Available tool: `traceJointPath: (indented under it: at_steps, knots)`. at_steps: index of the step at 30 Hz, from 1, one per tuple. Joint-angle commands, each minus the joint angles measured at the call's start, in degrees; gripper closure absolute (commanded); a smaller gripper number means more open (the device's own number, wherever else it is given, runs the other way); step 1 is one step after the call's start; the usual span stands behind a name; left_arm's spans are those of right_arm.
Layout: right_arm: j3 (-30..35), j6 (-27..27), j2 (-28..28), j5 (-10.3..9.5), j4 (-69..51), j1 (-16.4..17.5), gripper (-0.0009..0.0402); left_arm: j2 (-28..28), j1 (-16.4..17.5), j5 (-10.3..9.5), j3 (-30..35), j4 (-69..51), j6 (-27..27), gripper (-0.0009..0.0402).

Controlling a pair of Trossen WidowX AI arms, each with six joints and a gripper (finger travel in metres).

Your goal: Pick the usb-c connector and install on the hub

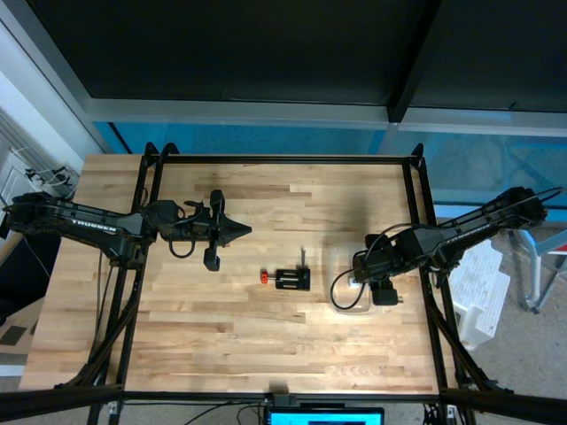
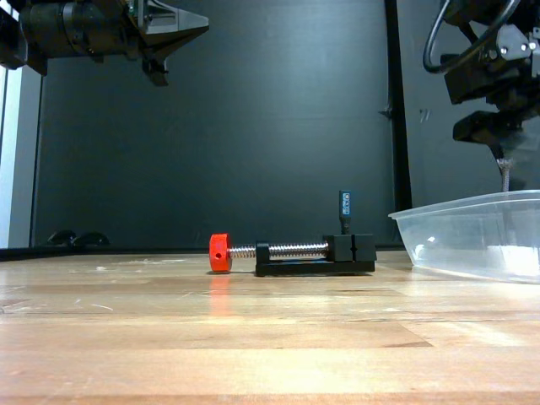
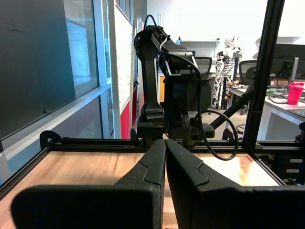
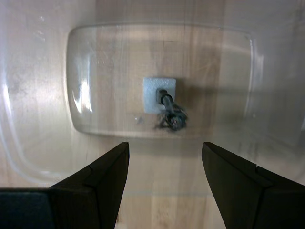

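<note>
1. High view: the left gripper [image 1: 237, 230] hangs above the wooden table [image 1: 221, 336], left of the hub [image 1: 291, 280]. The right gripper [image 1: 368, 273] hovers over a clear tray [image 1: 341, 301], just right of the hub.
2. Low view: the hub lies flat with its red knob [image 2: 219, 252] pointing left, apart from the tray. Both grippers sit high.
3. Left wrist view: the left gripper is pressed together, holding nothing.
4. Right wrist view: the right gripper is spread and points down into the tray. The tiny dark connector [image 4: 170, 113] lies on the tray floor, touching a white square [image 4: 153, 93]. The gripper should descend straight, centre on the connector alone and avoid pinching the square.
</note>
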Motion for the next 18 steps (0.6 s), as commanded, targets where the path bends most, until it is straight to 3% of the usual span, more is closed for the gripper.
traceJointPath:
  at_steps: [1, 18]
  knots:
    - [-1.66, 0.00, -0.02, 0.00, 2.67, 0.61, 0.0181, 0.02, 0.00, 0.02, 0.00, 0.00, 0.02, 0.0393]
    - [-7.17, 1.42, 1.60, -0.02, 10.32, 1.11, 0.0181, 0.02, 0.02, 0.02, 0.00, -0.02, 0.02, 0.0393]
